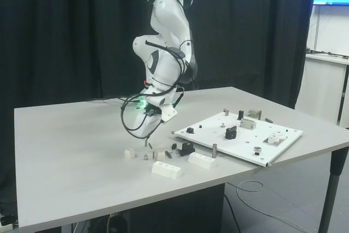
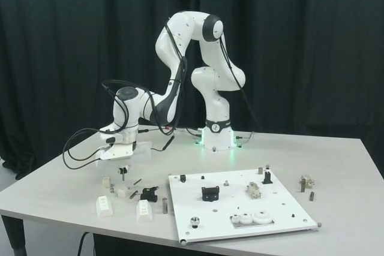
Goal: Place round peg 2.
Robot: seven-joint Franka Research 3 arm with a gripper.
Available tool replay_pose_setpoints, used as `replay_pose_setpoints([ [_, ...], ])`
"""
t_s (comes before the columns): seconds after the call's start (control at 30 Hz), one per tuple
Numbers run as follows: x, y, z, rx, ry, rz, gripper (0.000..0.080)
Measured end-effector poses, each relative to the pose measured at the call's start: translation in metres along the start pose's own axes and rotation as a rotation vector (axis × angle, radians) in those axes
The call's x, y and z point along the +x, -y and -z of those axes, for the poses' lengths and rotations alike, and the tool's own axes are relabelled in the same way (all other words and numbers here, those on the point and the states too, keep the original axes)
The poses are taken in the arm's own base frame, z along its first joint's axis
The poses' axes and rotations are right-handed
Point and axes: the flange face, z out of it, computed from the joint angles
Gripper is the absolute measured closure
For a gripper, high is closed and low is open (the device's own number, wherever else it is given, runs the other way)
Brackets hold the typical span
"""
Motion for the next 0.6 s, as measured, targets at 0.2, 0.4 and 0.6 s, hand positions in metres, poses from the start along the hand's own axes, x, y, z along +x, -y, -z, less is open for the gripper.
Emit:
replay_pose_setpoints([
  [0.2,0.0012,0.0,-0.0072,0.006,-0.004,0.004,0.0734],
  [0.4,0.0034,-0.0007,-0.0055,0.004,-0.011,0.006,0.0734],
  [0.6,0.0071,-0.0025,-0.0002,0.004,-0.021,0.001,0.0565],
])
